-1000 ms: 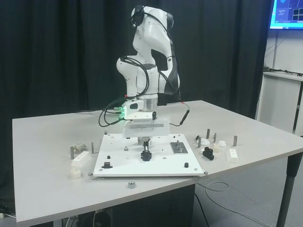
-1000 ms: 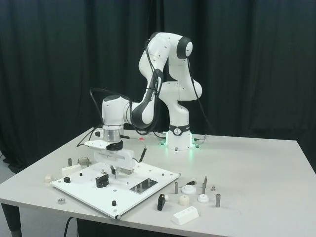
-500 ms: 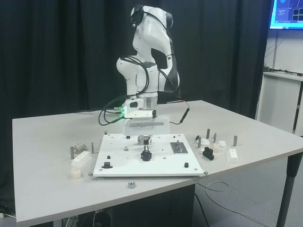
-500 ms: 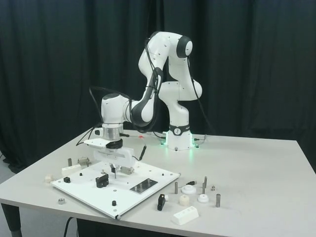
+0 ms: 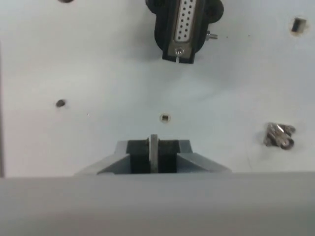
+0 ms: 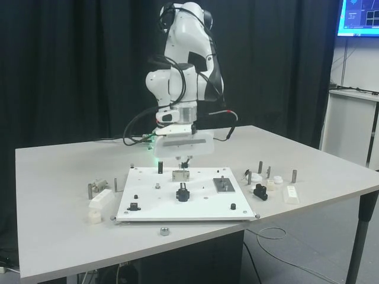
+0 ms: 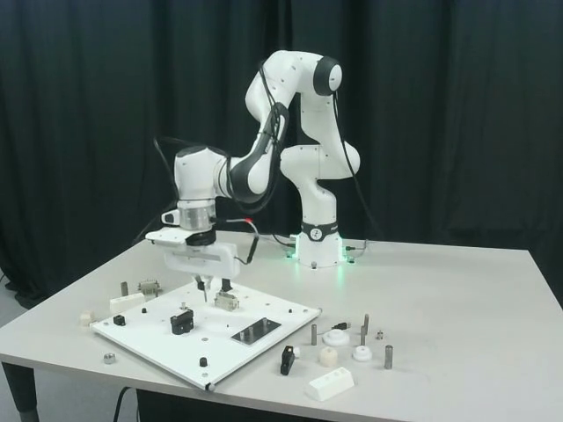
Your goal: Remove square peg 1.
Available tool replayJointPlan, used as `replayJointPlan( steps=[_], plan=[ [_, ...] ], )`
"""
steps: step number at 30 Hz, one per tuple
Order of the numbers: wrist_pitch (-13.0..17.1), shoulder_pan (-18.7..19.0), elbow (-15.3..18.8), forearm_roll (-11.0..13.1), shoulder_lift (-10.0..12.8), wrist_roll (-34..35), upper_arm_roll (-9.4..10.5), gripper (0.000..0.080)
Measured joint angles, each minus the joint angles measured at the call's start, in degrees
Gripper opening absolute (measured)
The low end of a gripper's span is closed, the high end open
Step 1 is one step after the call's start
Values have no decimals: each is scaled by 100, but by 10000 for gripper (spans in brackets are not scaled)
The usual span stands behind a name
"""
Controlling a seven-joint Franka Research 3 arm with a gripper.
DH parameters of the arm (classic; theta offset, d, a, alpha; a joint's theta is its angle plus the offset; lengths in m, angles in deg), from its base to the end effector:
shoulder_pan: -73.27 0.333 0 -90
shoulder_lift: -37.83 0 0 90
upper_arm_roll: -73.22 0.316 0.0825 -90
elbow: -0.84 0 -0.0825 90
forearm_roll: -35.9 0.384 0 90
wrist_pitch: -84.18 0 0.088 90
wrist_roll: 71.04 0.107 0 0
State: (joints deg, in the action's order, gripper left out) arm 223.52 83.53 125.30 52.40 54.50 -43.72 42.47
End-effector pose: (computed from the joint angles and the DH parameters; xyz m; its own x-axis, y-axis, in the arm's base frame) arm 0.5278 -0.1939 0.2776 0.5131 -0.8583 -0.0033 -0.8574 -0.5124 -0.0479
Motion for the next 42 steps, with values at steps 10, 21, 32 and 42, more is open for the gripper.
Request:
replayJointPlan(
  steps=[10,21,32,42],
  plan=[
    [-422,20,-145,-548,-217,467,-31,32],
    [-694,112,-337,-1040,-228,923,-31,32],
    [-947,111,-565,-1474,-229,1166,-47,32],
    [-1091,75,-733,-1652,-228,1190,-64,32]
  ],
)
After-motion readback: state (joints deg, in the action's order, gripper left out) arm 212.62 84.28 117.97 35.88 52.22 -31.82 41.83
